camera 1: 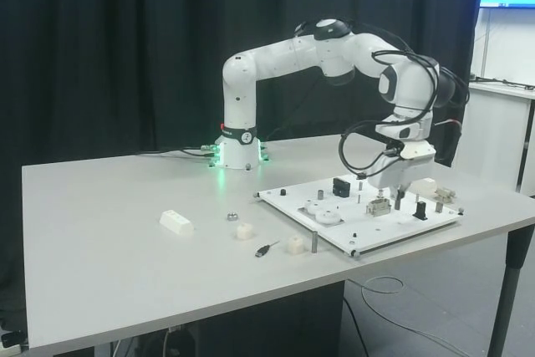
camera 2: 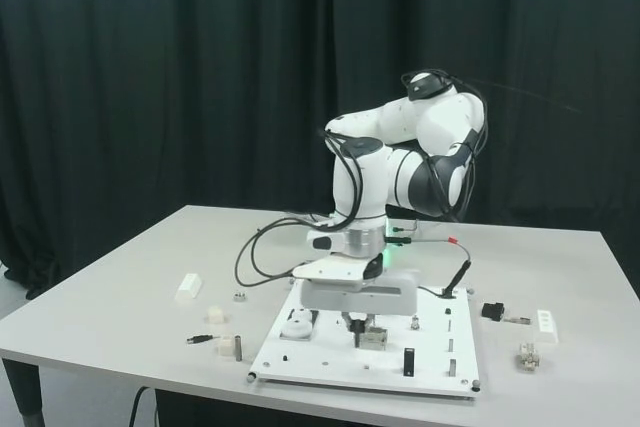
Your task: Place square peg 3.
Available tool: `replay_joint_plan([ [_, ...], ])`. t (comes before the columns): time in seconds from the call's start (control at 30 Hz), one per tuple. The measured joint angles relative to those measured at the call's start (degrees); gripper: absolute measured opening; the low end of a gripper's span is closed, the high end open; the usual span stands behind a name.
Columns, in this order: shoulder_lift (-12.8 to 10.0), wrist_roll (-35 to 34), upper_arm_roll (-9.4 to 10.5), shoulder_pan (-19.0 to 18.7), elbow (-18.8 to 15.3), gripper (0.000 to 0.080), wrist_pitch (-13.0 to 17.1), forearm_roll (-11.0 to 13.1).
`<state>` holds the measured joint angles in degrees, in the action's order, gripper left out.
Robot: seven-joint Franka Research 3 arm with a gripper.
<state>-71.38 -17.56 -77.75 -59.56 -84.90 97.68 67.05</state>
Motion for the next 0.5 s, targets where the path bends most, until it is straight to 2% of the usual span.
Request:
replay_joint_plan([
  [0.27,-0.11,2.16,-2.24,1.21,-0.24,0.0076,0.54,-2.24],
  [0.5,-0.25,7.68,-4.58,3.39,-1.5,0.0076,0.65,-3.48],
])
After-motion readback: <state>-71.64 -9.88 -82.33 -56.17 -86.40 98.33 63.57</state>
